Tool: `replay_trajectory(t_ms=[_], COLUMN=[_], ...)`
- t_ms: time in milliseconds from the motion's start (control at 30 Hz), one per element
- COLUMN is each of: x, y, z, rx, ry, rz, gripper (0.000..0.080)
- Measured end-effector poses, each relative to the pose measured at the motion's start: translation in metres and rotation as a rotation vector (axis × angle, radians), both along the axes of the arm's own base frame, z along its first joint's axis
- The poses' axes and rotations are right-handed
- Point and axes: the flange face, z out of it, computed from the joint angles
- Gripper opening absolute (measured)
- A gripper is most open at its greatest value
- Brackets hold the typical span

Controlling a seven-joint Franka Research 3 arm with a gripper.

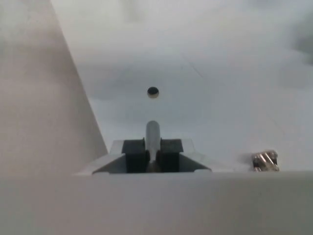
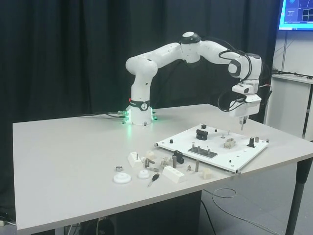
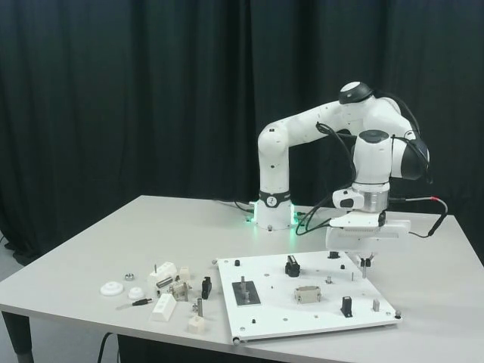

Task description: Place round peg 2.

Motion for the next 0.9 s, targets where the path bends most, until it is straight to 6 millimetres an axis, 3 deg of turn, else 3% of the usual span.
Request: replay_trajectory(t_ms=[900], x=[0.0010], y=[-0.0019], z=[0.0094], rx=[-0.008], ry=[-0.011], rz=[-0.006], gripper=[0.0060])
